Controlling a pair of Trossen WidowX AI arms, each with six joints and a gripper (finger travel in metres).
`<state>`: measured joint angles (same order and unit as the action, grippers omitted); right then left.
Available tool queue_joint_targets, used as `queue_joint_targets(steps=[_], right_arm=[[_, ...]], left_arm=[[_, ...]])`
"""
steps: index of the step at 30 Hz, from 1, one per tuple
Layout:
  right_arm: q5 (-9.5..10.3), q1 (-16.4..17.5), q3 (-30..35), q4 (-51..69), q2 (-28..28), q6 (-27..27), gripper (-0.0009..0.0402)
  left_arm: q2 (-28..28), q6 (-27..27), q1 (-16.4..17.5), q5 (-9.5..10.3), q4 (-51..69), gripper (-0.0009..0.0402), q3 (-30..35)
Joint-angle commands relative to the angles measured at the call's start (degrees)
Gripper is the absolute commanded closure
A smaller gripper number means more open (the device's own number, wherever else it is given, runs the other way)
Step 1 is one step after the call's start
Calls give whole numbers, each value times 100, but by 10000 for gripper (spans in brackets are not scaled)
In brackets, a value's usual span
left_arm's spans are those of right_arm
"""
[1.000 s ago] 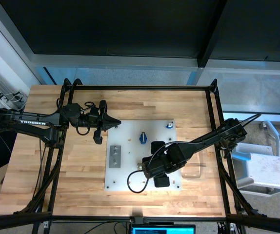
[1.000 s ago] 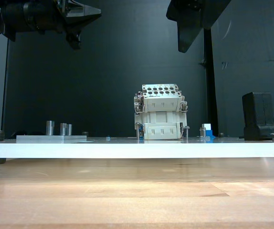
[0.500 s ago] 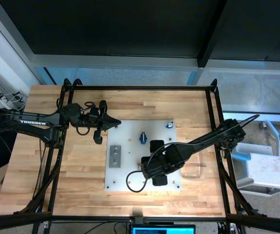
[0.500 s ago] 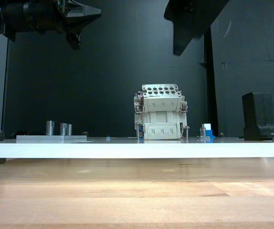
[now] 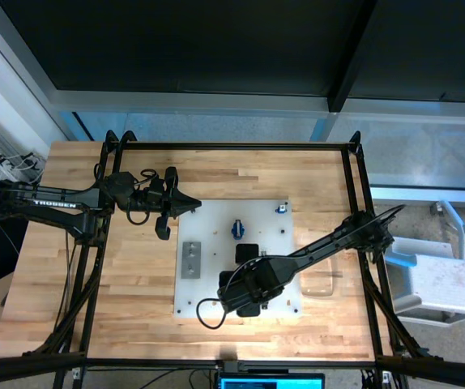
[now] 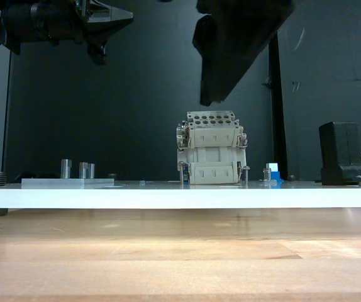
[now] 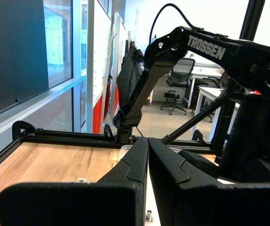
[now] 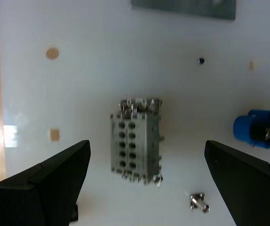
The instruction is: Pick the HAN10E connector and install in the HAN10E hub
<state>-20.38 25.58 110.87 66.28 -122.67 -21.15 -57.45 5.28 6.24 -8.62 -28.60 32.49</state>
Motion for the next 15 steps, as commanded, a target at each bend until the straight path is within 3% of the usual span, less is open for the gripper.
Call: queue_joint_targets(steps=[1, 15], right_arm=[[-190, 31, 205, 168, -190, 0, 52], [-492, 129, 457, 566, -627, -243, 56]], left_arm=[[0, 0, 0, 0, 2, 393, 2], [0, 0, 0, 0, -2, 393, 2]])
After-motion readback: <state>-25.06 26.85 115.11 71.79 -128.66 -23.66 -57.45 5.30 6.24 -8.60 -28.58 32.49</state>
